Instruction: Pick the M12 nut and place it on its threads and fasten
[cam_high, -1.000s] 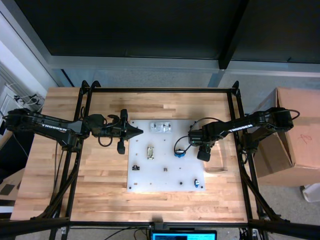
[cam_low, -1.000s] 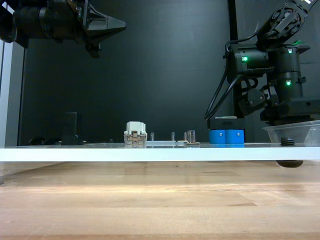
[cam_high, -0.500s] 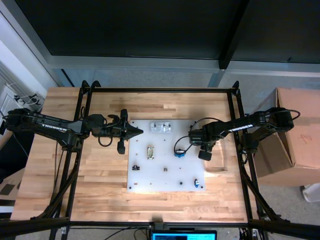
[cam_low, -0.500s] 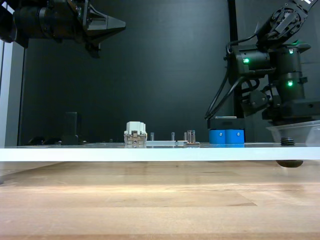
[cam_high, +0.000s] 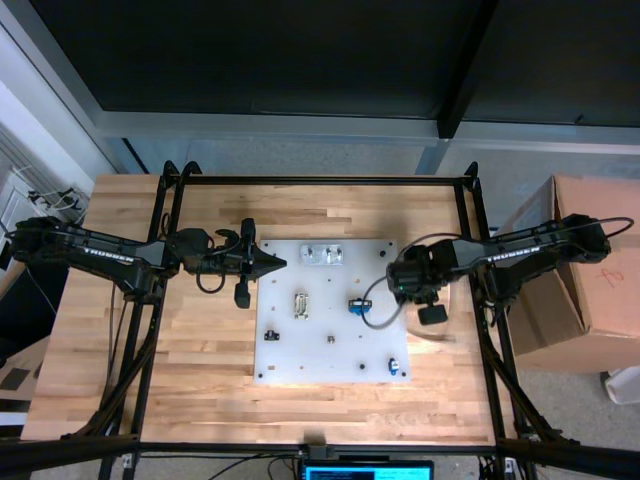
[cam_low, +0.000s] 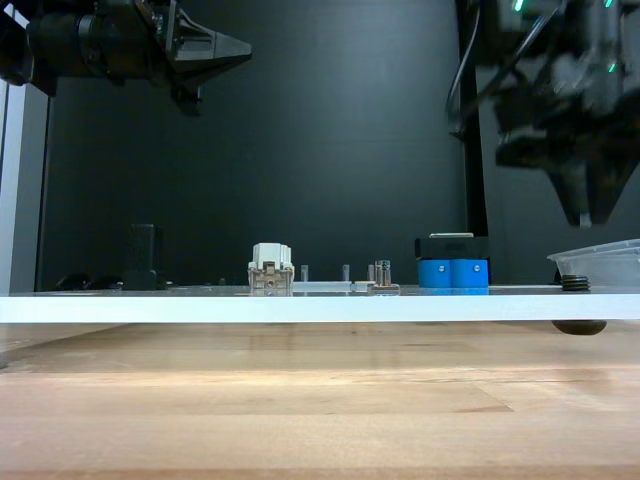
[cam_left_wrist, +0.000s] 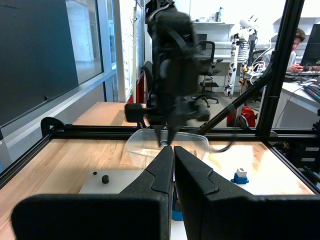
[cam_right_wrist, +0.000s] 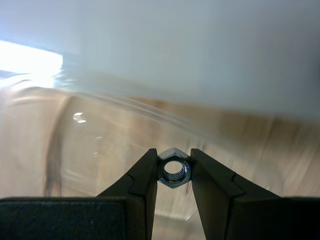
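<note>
We judge the picking step done and the carry to the stud in hand. The right gripper (cam_right_wrist: 174, 155) is closed to the width of the nut (cam_right_wrist: 174, 172) and pinches it across two opposite flats. Taking the white board (cam_high: 300, 350) as a clock face seen from above, with twelve away from us, this gripper hangs just off the board's edge at about three o'clock, over the clear tray (cam_high: 443, 343). In the low view its tips point down, just above the tray's rim, so the nut is held in the air, not in the tray and not on its stud (cam_low: 573, 284). That stud shows bare ribs and stands near five o'clock on the board. The next move, as we see it, calls for a short carry from three towards five o'clock. The nut's hole must then line up over the stud before coming down and being turned. The nut is a small bright silver hexagon, its threaded hole facing the wrist camera, sitting square and not tilted between the fingers. The left gripper (cam_high: 275, 263) hangs high at the board's nine o'clock edge, pointing inward, its fingers (cam_left_wrist: 162, 167) together and holding nothing
</note>
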